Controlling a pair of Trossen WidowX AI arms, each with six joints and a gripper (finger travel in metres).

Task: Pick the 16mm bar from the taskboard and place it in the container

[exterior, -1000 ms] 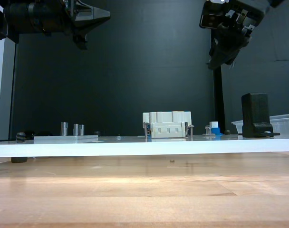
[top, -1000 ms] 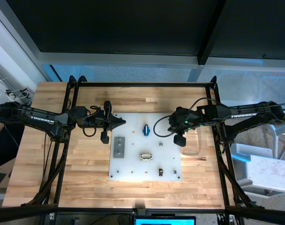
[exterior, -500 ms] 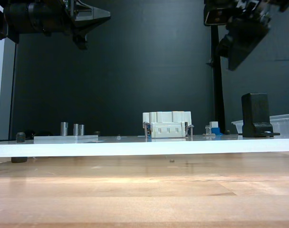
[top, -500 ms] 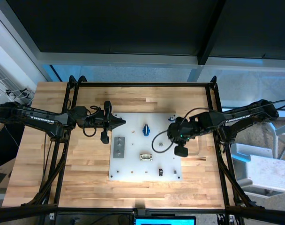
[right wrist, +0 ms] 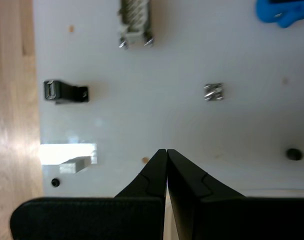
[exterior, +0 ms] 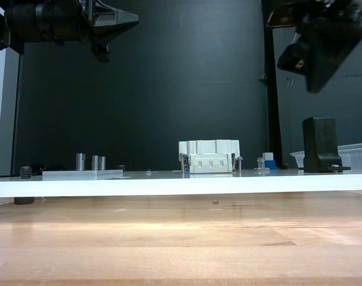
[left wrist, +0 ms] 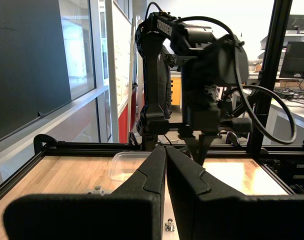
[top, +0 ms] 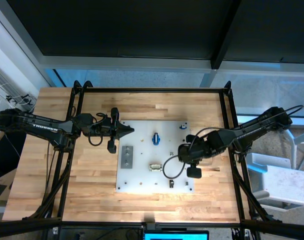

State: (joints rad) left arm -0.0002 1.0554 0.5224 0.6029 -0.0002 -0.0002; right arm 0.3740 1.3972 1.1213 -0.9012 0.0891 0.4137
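The white taskboard (top: 142,175) lies mid-table and carries a grey metal block (top: 127,156), a blue knob (top: 155,138), a silver connector (top: 155,167) and a small black block (top: 171,183). Three short grey rods (exterior: 94,161) stand upright on the grey block; I cannot tell which is the 16mm bar. My right gripper (top: 182,153) hovers shut and holding nothing over the board's right part (right wrist: 166,150). The clear container (exterior: 355,155) sits just off the board's right edge, under the right arm. High above the board's far left corner, my left gripper (top: 130,130) is shut and holds nothing.
Black frame rails (top: 72,150) run along both sides of the wooden table. A small silver fitting (right wrist: 213,91) and a dark dot (right wrist: 293,153) sit on the board near the right gripper. The right arm's cable (top: 168,167) loops over the board.
The right arm has swung toward the near edge, from the board's far right edge to over its right-hand middle. The left arm has stayed still.
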